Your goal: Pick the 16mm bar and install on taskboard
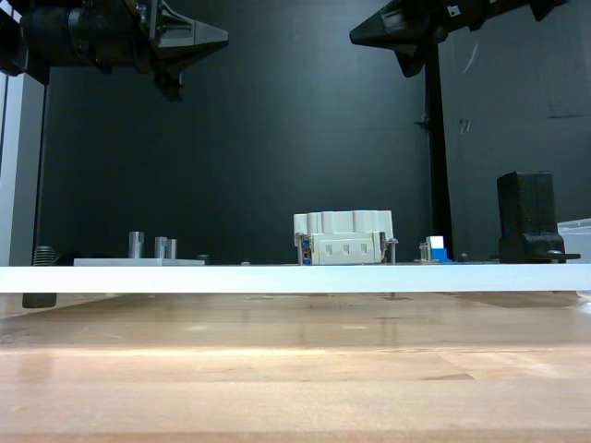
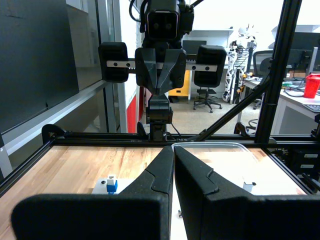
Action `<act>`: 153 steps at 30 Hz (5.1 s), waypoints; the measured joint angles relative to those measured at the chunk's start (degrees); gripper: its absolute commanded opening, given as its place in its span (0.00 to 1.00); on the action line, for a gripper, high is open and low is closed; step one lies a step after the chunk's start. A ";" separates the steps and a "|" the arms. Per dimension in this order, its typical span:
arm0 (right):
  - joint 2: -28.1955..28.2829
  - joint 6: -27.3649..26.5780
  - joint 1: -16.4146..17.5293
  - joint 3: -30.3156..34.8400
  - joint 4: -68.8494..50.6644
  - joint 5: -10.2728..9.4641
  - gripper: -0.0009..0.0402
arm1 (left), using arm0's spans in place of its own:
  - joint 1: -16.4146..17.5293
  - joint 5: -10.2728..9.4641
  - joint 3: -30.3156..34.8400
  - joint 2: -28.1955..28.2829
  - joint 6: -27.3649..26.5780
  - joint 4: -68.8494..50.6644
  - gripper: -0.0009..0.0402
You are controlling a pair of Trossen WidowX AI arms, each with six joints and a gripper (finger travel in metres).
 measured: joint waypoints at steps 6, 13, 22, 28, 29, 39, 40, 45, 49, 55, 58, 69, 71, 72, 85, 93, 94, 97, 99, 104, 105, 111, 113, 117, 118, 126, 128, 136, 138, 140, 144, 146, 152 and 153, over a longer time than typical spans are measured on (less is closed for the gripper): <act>-1.95 -1.22 -0.17 -4.92 9.27 -1.55 0.02 | 0.00 0.00 0.02 0.00 -0.02 0.00 0.02; -2.47 -1.22 -0.55 -9.25 18.10 -3.21 0.02 | 0.00 0.00 0.00 0.00 0.00 0.00 0.02; -2.47 -1.01 -2.29 -13.25 24.22 -6.14 0.02 | 0.00 0.00 0.00 0.00 0.00 0.00 0.02; -2.45 -1.01 -3.06 -14.27 25.38 -6.03 0.02 | 0.00 0.00 0.02 0.00 0.00 0.00 0.02; -2.45 -1.03 -3.06 -14.32 25.46 -6.03 0.02 | 0.00 0.02 0.00 0.00 0.00 0.00 0.02; -2.40 -1.07 -3.02 -14.93 26.45 -6.16 0.02 | 0.00 0.00 0.00 0.00 0.00 0.00 0.02; -2.40 -1.07 -2.99 -15.06 26.56 -6.16 0.02 | 0.00 0.00 0.00 0.00 0.00 0.00 0.02; -2.38 -1.07 -2.99 -15.21 26.56 -6.12 0.02 | 0.00 0.00 0.02 0.00 -0.02 0.00 0.02; -2.38 -1.07 -2.99 -15.21 26.51 -6.10 0.02 | 0.00 0.00 0.02 0.00 0.00 0.00 0.02; -2.38 -1.25 -2.99 -15.21 26.53 -6.03 0.02 | 0.00 0.00 0.00 0.00 0.00 0.00 0.02; -2.38 -1.25 -2.99 -15.21 26.56 -6.03 0.02 | 0.00 0.00 0.02 0.00 -0.02 0.00 0.02; -2.38 -1.22 -2.97 -15.21 26.38 -6.03 0.02 | 0.00 0.00 0.02 0.00 0.00 0.00 0.02; -2.38 -1.22 -2.97 -15.21 26.38 -6.03 0.02 | 0.00 0.00 0.02 0.00 0.00 0.00 0.02; -2.38 -1.22 -2.97 -15.21 26.38 -6.03 0.02 | 0.00 0.00 0.00 0.00 0.00 0.00 0.02; -2.38 -1.20 -2.97 -15.21 26.36 -6.03 0.02 | 0.00 0.00 0.00 0.00 0.00 -0.02 0.02; -2.38 -1.18 -2.97 -15.21 26.16 -6.03 0.02 | 0.00 0.02 0.00 0.00 0.00 0.00 0.02; -2.38 -1.18 -2.97 -15.21 26.10 -6.03 0.02 | 0.00 0.00 0.02 0.00 0.00 0.00 0.02; -2.38 -1.16 -2.97 -15.21 25.49 -6.03 0.02 | 0.00 0.00 0.00 0.00 0.00 0.00 0.02; -2.38 -1.16 -2.97 -15.21 25.16 -6.03 0.02 | 0.00 0.02 0.00 0.00 -0.02 -0.02 0.02; -2.38 -1.16 -2.97 -15.21 25.14 -6.03 0.02 | 0.00 0.00 0.00 0.00 -0.02 -0.02 0.02; -2.38 -1.16 -2.97 -15.21 25.14 -6.03 0.02 | 0.00 0.00 0.02 0.00 0.00 0.00 0.02; -2.38 -1.16 -2.95 -15.21 25.16 -6.03 0.02 | 0.00 0.00 0.02 0.00 0.00 0.00 0.02; -2.38 -1.16 -2.97 -15.21 25.16 -6.03 0.02 | 0.00 0.00 0.02 0.00 0.00 0.00 0.02; -2.38 -1.16 -2.95 -15.21 25.14 -6.03 0.02 | 0.00 0.00 0.00 0.00 0.00 0.00 0.02; -2.38 -1.16 -2.95 -15.21 25.16 -6.03 0.02 | 0.00 0.02 0.02 0.00 0.00 0.00 0.02; -2.38 -1.16 -2.97 -15.19 25.16 -6.03 0.02 | 0.00 0.00 0.00 0.00 -0.02 0.00 0.02; -2.38 -1.16 -2.95 -15.19 25.16 -6.05 0.02 | 0.00 0.02 0.02 0.00 0.00 0.00 0.02; -2.38 -1.16 -2.97 -15.19 25.16 -6.03 0.02 | 0.00 0.00 0.02 0.00 0.00 0.00 0.02; -2.38 -1.16 -2.95 -15.19 25.16 -6.03 0.02 | 0.00 0.00 0.00 0.00 0.00 0.00 0.02; -2.38 -1.16 -2.95 -15.19 25.16 -6.03 0.02 | 0.00 0.02 0.02 0.00 -0.02 0.00 0.02; -2.38 -1.16 -2.97 -15.19 25.16 -6.03 0.02 | 0.00 0.02 0.00 0.00 -0.02 -0.02 0.02; -2.38 -1.16 -2.97 -15.19 25.16 -6.05 0.02 | 0.00 0.02 0.00 0.00 0.00 -0.02 0.02; -2.38 -1.16 -2.97 -15.19 25.16 -6.05 0.02 | 0.00 0.02 0.02 0.00 0.00 0.00 0.02; -2.38 -1.16 -2.97 -15.19 25.16 -6.03 0.02 | 0.00 0.00 0.02 0.00 0.00 0.00 0.02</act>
